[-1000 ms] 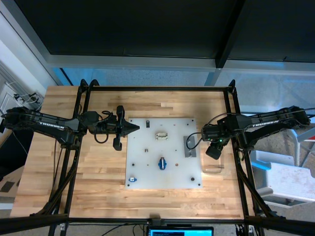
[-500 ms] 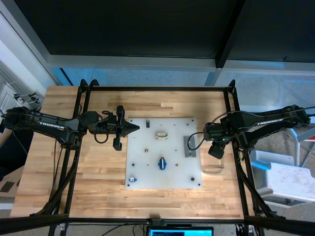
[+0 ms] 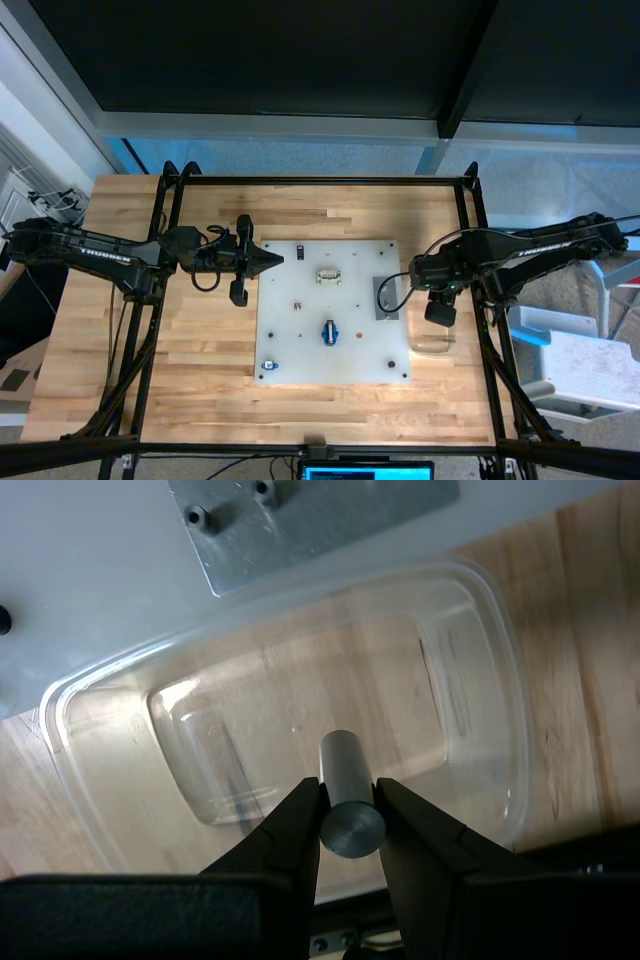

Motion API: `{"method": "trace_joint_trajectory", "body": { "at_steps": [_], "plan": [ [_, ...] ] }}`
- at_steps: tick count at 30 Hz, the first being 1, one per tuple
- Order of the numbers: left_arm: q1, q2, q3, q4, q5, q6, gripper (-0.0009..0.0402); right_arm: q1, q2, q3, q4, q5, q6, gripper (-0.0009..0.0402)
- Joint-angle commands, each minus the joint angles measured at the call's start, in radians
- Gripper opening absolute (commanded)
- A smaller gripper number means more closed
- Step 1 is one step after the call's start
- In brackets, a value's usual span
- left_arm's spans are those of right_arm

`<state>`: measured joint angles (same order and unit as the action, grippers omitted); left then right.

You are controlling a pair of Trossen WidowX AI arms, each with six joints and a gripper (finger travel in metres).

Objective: Pick the 16mm cylinder and place it in the taskboard

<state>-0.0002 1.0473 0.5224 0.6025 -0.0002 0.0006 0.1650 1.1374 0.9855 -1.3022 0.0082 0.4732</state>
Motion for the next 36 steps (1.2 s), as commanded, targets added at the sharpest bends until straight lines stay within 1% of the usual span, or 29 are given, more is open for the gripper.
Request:
{"method": "trace_joint_trajectory", "body": {
  "at_steps": [1,5,13,25,32,34,36],
  "plan": [
    [0.0,0.0,0.0,0.0,0.0,0.0,0.0,0.006,0.025,0.005,0.024,0.0,-0.017,0.0034],
    [0.0,0.0,0.0,0.0,0.0,0.0,0.0,0.01,0.063,0.029,0.036,0.001,-0.023,0.0034],
    [0.0,0.0,0.0,0.0,0.0,0.0,0.0,0.021,0.152,0.087,0.067,0.002,-0.063,0.0034],
    [0.0,0.0,0.0,0.0,0.0,0.0,0.0,0.043,0.307,0.195,0.105,0.003,-0.071,0.0034],
    [0.0,0.0,0.0,0.0,0.0,0.0,0.0,0.06,0.377,0.25,0.122,0.003,-0.071,0.0034],
    [0.0,0.0,0.0,0.0,0.0,0.0,0.0,0.065,0.396,0.267,0.123,0.006,-0.071,0.0034],
    [0.0,0.0,0.0,0.0,0.0,0.0,0.0,0.069,0.413,0.282,0.126,0.022,-0.068,0.0034]
  ]
}}
